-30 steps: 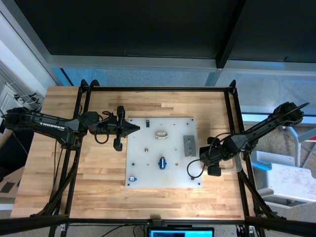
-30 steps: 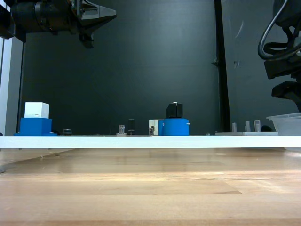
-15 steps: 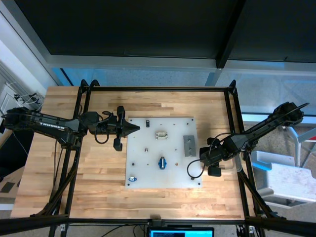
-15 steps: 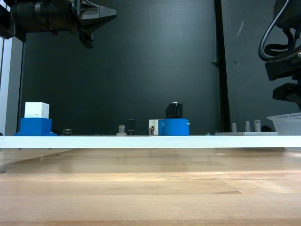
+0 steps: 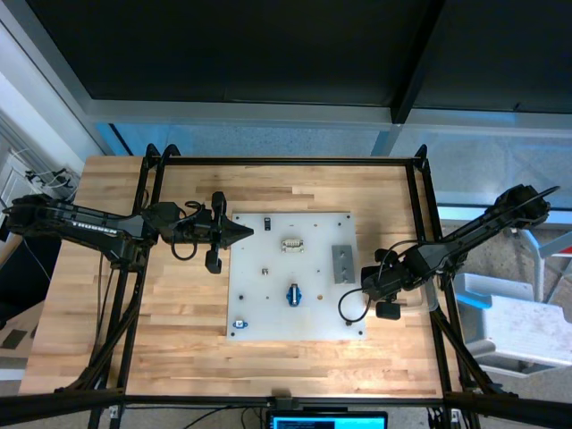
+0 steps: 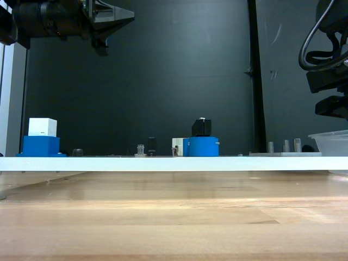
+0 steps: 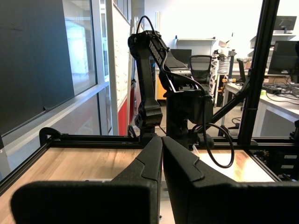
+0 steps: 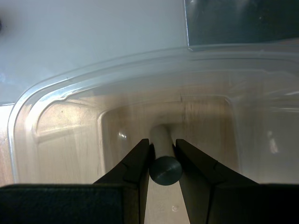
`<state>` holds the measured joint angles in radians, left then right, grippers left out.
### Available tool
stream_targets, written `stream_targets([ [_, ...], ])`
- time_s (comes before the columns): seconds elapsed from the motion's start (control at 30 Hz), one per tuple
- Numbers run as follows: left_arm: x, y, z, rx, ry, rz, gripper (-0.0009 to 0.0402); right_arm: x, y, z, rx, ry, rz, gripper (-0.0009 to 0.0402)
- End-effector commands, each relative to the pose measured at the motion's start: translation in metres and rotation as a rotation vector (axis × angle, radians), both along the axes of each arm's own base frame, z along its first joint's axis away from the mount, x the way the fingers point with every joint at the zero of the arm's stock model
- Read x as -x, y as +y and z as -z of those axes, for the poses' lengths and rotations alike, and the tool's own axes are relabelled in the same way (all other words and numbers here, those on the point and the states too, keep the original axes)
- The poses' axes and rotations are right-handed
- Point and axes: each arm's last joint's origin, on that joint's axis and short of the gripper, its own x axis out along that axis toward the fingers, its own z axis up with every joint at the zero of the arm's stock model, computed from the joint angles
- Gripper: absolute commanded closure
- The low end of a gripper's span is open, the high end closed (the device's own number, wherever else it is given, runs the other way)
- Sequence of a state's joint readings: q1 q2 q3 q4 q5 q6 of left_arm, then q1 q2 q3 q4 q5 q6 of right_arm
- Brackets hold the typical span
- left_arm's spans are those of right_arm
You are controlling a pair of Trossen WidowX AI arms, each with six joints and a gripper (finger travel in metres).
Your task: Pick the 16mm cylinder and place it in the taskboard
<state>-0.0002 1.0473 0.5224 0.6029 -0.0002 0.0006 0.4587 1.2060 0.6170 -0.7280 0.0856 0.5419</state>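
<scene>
Between right hand's (image 8: pixel 162 143) fingers (image 8: pixel 133 170), 16mm cylinder (image 8: pixel 165 171)

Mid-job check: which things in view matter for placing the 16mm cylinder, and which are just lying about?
In the job:
16mm cylinder
right gripper, jaws shut on it, off the board's right edge
taskboard, where it goes

Just there:
clear tray, under the right gripper
left gripper, jaws shut, raised over the taskboard's left edge
blue fitting, grey block, connector, on the board

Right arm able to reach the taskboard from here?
Likely yes: right gripper, shut on the 16mm cylinder, hangs over the clear tray beside the taskboard, nothing between. Left gripper parked at its left edge.
</scene>
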Motion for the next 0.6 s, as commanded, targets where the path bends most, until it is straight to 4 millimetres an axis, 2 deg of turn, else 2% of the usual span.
stream_targets([
  [0.03, 0.0, 0.0, 0.0, 0.0, -0.001, 0.0, 0.0393, 0.0, 0.0, 0.0, 0.0, 0.0, 0.0, 0.0369],
  [0.37, 0.0, 0.0, 0.0, 0.0, 0.0, 0.0, 0.0393, -0.001, 0.0, -0.002, -0.001, -0.003, 0.0, 0.0386],
  [0.6, 0.0, 0.0, 0.0, 0.0, 0.0, 0.0, 0.0393, -0.003, 0.001, -0.015, 0.006, 0.006, -0.006, 0.0386],
])
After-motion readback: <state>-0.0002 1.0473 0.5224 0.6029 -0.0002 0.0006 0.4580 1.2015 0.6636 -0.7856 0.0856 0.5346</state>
